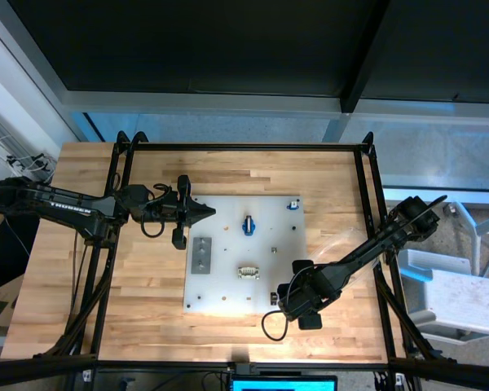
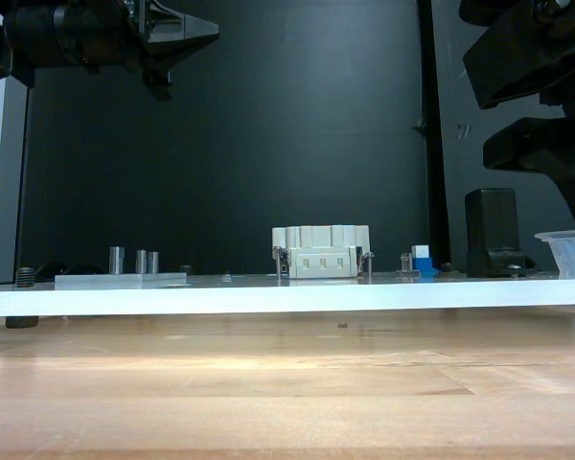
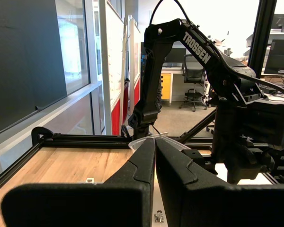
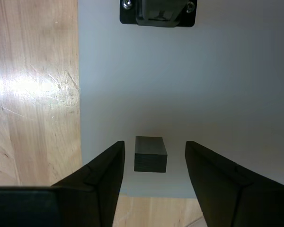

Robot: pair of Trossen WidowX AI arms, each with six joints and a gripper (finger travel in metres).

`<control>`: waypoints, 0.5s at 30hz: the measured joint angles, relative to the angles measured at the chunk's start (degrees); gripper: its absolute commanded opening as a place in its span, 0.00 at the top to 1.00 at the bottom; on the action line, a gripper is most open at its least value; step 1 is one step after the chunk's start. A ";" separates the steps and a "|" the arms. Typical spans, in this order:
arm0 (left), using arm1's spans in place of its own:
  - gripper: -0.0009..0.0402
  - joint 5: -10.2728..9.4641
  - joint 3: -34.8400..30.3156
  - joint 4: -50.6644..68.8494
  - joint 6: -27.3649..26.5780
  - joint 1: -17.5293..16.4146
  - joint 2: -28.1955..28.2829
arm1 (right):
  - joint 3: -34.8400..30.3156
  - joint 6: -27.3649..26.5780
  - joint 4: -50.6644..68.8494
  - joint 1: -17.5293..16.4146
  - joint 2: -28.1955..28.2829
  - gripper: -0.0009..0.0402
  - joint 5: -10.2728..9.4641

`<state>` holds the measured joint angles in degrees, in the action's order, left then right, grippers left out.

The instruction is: Pick the 16mm bar from the taskboard and place it in the container

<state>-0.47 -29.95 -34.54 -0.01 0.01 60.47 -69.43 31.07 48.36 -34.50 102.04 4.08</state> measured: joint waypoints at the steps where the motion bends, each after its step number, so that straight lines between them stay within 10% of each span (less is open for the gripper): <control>1: 0.98 0.00 0.00 0.00 -0.02 0.00 0.00 | 0.00 0.00 -0.04 0.00 0.00 0.62 0.00; 15: 0.98 0.02 0.02 0.00 -0.02 0.00 0.00 | 0.00 0.11 -0.31 -0.04 0.00 0.84 -0.20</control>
<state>-0.45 -29.93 -34.54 -0.03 0.01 60.47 -69.43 31.18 48.05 -34.54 102.04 3.88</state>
